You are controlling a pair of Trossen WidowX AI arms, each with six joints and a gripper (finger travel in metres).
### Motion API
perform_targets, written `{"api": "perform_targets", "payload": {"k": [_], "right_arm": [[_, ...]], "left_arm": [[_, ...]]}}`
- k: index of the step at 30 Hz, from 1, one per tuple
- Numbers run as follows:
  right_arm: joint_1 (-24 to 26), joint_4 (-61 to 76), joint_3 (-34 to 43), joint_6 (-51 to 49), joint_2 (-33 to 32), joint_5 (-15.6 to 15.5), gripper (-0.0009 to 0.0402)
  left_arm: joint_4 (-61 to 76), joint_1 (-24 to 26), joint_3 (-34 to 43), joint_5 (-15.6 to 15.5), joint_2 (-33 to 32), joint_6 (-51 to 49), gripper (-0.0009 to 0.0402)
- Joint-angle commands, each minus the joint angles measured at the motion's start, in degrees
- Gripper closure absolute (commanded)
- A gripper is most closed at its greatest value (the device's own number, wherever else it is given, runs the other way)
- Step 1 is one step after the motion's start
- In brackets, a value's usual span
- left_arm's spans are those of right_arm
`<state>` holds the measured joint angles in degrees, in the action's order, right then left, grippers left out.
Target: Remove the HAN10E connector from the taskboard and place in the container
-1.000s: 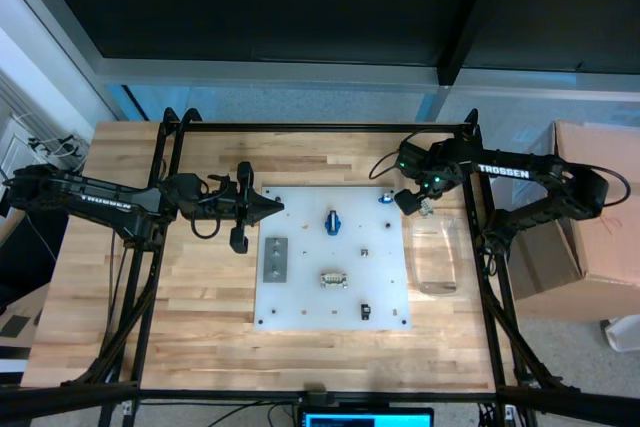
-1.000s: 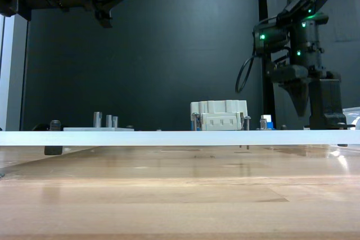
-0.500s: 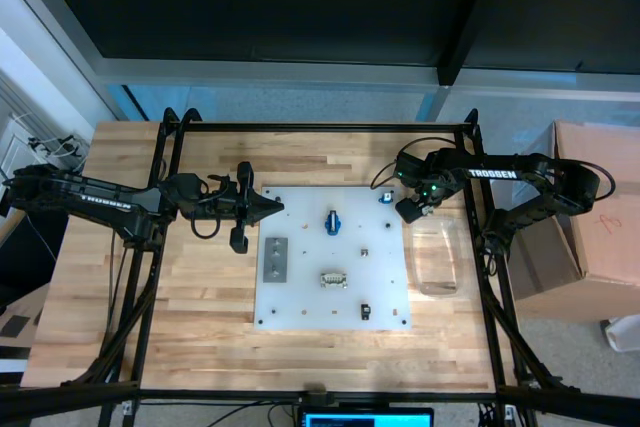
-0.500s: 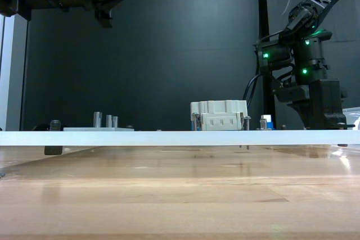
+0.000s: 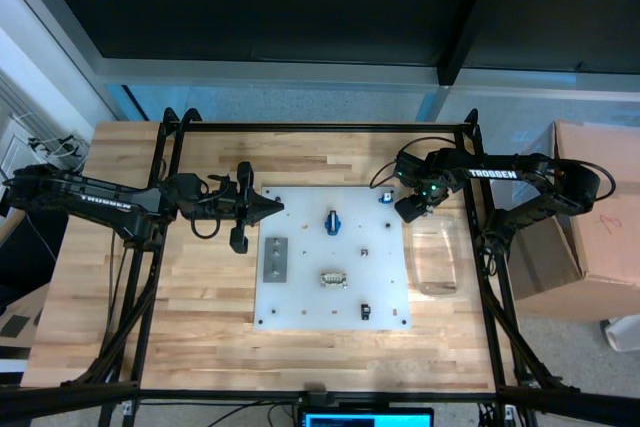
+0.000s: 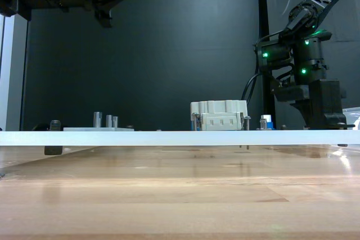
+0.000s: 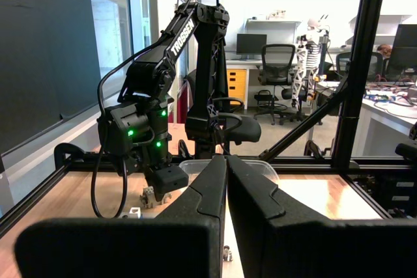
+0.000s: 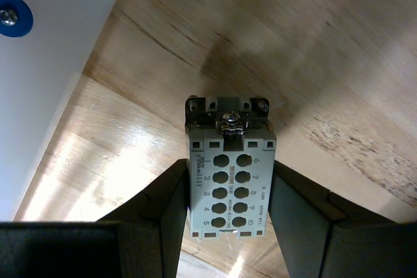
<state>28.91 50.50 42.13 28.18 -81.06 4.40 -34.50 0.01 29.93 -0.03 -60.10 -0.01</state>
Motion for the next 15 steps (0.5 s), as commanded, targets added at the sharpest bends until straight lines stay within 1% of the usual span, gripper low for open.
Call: {"api": "perform_targets", "payload": {"k": [1,5,9,13,15], "right_arm": [[-0.02,-0.04,0.2,0.02,0.07,0.04,0.0348],[-0.02,1.77,2.19,-0.11,0.17,0.07,0.0377],[-0.02,4.7,5.49,-0.11,1.64,0.61,0.0394],[-0.22,8.52,8.2,0.15,3.85,0.59,0.039],[-1.49,10.47,8.96,1.51,5.22,0.59,0.0388]], "left_arm": [[-0.02,0.0,0.02,0.02,-0.02,0.02,0.0393],[-0.02,-0.02,0.02,0.02,-0.02,0.02,0.0393],[0.0,-0.02,0.02,0.02,0.0,0.02,0.0393],[-0.02,-0.02,0.02,0.02,-0.02,0.02,0.0393],[-0.02,-0.02,0.02,0.02,-0.02,0.02,0.0393]]}}
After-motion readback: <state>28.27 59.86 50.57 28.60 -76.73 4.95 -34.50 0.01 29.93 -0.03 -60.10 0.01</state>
